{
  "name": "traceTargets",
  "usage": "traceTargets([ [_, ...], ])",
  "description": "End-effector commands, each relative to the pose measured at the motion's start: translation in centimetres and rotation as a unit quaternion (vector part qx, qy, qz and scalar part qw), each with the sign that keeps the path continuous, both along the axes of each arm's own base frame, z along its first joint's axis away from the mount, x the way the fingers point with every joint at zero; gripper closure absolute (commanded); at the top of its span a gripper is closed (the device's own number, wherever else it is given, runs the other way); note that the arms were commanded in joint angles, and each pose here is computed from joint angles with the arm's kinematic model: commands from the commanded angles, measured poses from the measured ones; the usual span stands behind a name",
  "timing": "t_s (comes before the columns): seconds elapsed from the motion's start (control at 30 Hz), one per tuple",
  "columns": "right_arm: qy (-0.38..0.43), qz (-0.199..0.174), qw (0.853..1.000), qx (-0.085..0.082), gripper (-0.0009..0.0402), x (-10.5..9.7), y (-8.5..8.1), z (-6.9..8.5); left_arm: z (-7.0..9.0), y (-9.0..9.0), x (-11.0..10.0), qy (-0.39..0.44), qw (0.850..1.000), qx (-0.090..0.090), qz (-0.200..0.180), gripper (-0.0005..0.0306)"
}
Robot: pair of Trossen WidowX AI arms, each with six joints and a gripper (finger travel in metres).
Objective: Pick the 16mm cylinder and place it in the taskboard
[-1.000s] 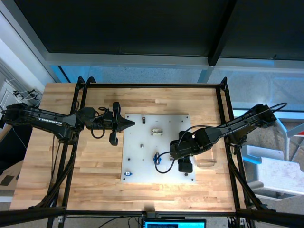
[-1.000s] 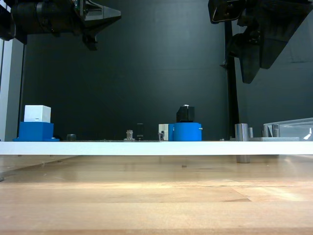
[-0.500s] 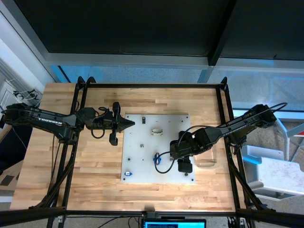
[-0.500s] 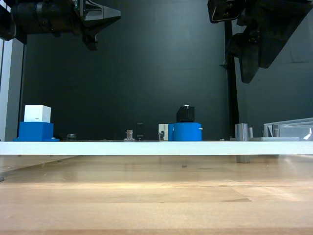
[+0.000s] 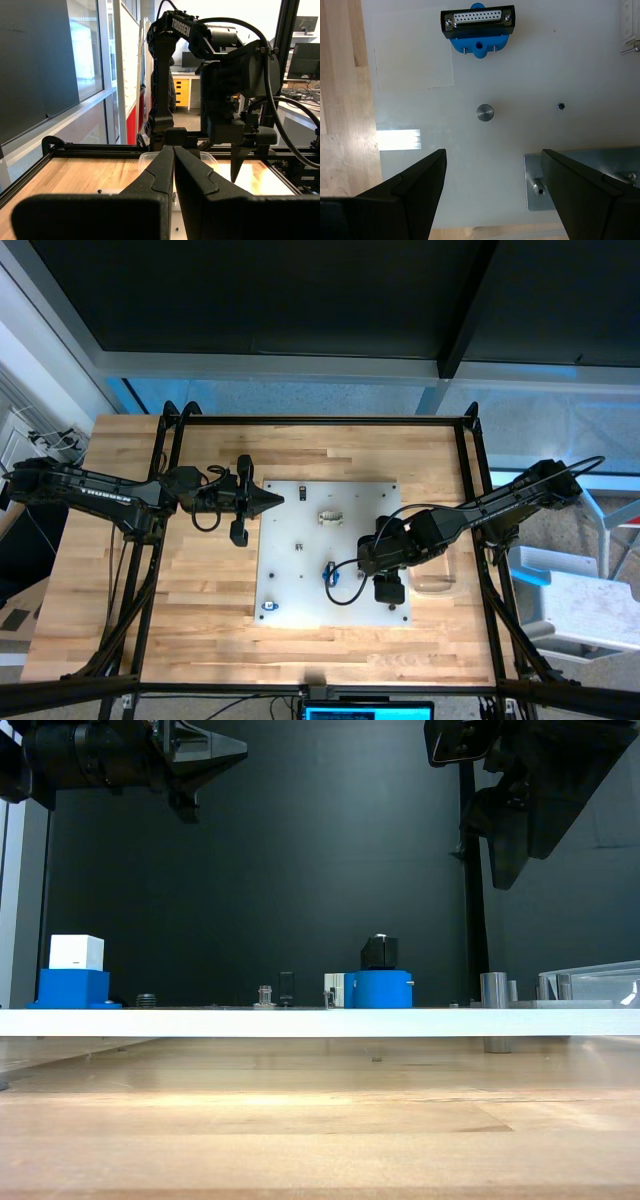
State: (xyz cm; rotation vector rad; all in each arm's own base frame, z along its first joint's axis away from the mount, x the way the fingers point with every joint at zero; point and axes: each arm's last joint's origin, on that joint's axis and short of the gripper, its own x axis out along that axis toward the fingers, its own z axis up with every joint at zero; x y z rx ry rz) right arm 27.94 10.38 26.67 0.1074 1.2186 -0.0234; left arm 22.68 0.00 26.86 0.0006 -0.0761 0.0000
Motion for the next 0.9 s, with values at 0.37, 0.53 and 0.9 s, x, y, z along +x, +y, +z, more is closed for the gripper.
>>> traceTargets([
  [0.37, -0.009, 0.000, 1.000, 0.004, 0.0130, 0.18, 0.08, 0.06, 0.00, 0.00, 0.00, 0.000, 1.000, 0.000, 0.000, 0.0300],
  [0.53, -0.012, 0.000, 1.000, 0.004, 0.0130, 0.22, 0.10, 0.09, 0.00, 0.00, 0.00, 0.000, 1.000, 0.000, 0.000, 0.0300],
  [0.9, -0.012, 0.000, 1.000, 0.005, 0.0130, 0.22, 0.10, 0.09, 0.00, 0.00, 0.00, 0.000, 1.000, 0.000, 0.000, 0.0300],
])
